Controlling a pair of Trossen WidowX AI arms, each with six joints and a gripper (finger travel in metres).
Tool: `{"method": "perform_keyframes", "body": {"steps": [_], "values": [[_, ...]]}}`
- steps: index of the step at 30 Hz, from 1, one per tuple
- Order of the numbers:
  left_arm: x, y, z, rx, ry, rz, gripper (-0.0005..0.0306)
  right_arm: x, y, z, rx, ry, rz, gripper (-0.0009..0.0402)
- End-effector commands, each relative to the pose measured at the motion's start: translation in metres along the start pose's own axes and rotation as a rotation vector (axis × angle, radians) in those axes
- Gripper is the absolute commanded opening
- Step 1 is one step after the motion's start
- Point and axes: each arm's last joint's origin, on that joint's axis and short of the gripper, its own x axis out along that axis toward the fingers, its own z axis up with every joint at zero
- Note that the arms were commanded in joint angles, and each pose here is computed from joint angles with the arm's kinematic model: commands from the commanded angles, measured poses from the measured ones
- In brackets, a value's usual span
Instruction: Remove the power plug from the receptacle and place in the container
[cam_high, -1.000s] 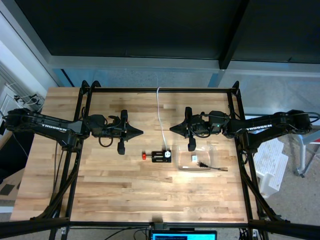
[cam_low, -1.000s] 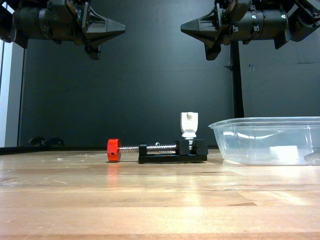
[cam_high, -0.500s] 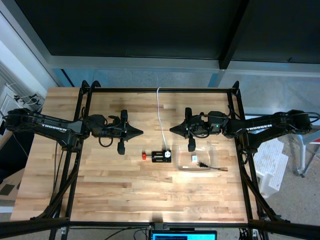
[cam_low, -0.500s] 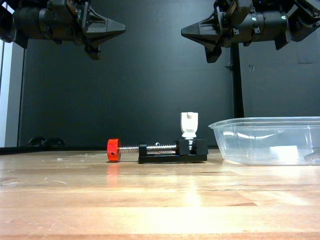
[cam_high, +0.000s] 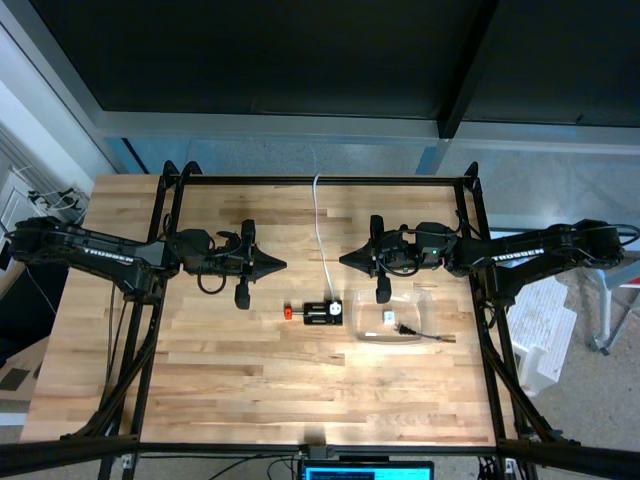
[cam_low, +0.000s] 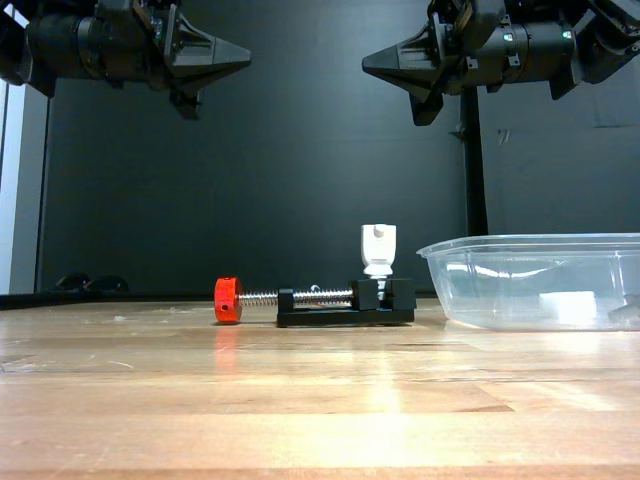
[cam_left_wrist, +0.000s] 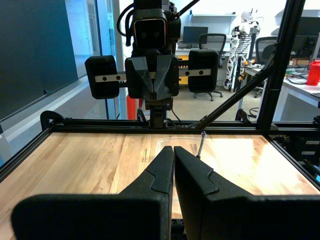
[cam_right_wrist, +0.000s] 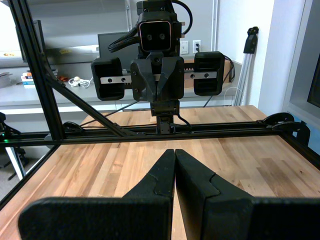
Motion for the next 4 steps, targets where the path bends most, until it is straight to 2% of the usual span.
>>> {"method": "perform_keyframes", "body": {"steps": [1, 4], "values": [[0.0001, 0.0, 0.0001, 0.0, 0.0, 0.0, 0.0, 0.0001, 0.0001, 0.0003, 0.0, -0.001, 0.0, 0.0], [0.0001, 0.0001, 0.0001, 0.0, 0.0, 0.0, 0.0, 0.0001, 0.0001, 0.0003, 0.0, -0.001, 0.0, 0.0]]}}
